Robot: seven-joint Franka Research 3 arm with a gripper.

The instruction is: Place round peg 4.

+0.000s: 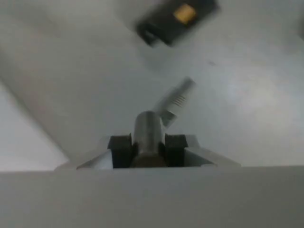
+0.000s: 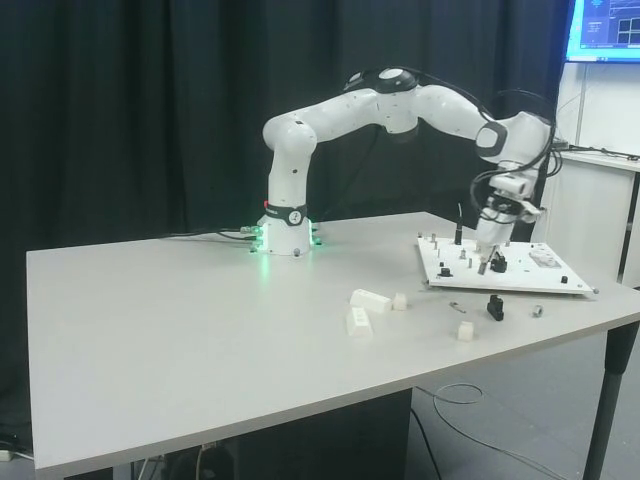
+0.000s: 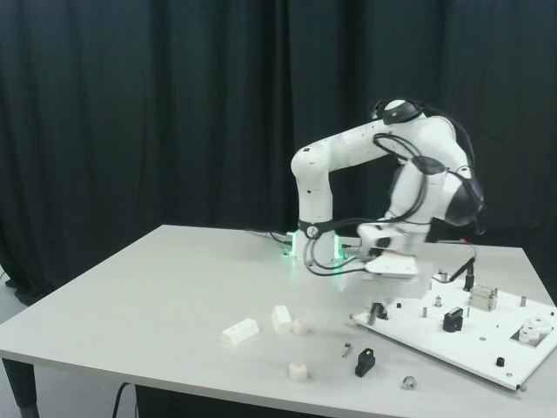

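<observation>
From the wrist I see the tool clenched on round peg 4, a smooth metal cylinder, above the white board. A black block lies beyond. In the first room view, white blocks sit on the counter. Second room view: a black clip lies near the board's near edge.

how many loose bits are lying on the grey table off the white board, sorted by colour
white blocks: 4, at and
black part: 1
small grey metal pieces: 2, at and
total: 7
</observation>
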